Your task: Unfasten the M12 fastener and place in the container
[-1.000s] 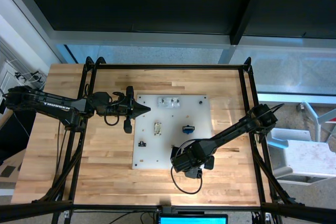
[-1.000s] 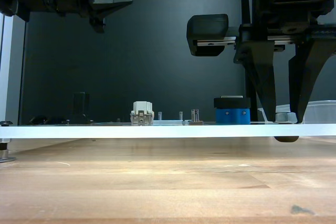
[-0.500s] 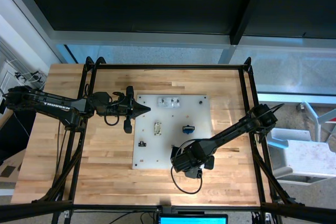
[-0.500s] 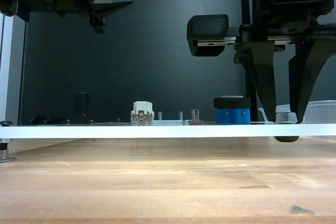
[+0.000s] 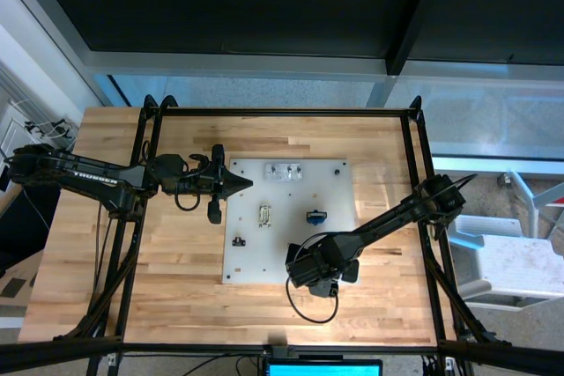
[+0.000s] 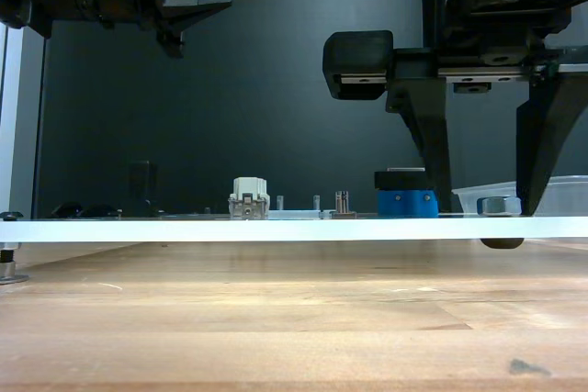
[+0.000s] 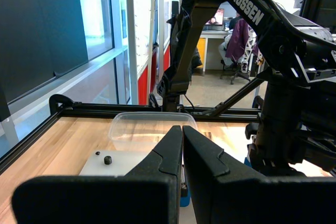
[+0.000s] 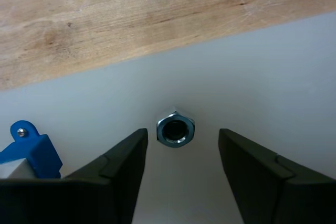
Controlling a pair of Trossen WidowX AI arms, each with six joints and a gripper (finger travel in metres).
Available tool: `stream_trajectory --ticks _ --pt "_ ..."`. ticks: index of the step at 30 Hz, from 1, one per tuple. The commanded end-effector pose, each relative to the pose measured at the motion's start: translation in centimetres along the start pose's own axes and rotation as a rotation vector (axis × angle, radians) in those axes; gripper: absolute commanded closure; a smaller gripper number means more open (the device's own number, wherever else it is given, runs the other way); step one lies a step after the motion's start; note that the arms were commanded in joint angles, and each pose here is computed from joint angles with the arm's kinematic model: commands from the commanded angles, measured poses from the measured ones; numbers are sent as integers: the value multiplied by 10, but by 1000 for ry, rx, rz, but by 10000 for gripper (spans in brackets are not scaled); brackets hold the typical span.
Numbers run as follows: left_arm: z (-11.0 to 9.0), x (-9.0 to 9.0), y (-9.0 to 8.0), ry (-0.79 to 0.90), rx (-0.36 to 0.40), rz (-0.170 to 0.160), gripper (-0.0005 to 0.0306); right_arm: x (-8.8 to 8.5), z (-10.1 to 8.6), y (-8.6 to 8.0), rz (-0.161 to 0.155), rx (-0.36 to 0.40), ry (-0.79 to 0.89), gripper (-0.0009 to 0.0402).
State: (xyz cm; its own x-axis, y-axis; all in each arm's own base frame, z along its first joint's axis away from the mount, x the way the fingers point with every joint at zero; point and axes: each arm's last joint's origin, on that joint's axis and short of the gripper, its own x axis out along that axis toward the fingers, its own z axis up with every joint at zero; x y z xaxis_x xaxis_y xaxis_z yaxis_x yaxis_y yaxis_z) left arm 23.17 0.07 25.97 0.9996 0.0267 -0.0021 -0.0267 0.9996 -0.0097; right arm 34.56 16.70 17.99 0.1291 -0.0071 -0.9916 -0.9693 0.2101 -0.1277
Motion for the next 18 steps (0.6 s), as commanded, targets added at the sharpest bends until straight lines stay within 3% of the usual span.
stream_trajectory --ticks 1,4,7,11,16,18 --pt "0 0 0 0 0 0 300 -6 0 2 5 1 -11 174" --pt "0 0 0 -1 0 0 300 -14 -2 4 5 63 -13 173" --pt "0 0 0 0 0 0 300 -27 -4 5 -7 234 -39 182" --pt "0 0 0 0 0 0 300 -47 -6 9 -3 554 -112 228" --pt "0 0 0 0 0 0 300 -62 -10 11 0 941 -156 333" --pt "0 0 0 0 0 0 300 -62 -11 12 7 1050 -162 381"
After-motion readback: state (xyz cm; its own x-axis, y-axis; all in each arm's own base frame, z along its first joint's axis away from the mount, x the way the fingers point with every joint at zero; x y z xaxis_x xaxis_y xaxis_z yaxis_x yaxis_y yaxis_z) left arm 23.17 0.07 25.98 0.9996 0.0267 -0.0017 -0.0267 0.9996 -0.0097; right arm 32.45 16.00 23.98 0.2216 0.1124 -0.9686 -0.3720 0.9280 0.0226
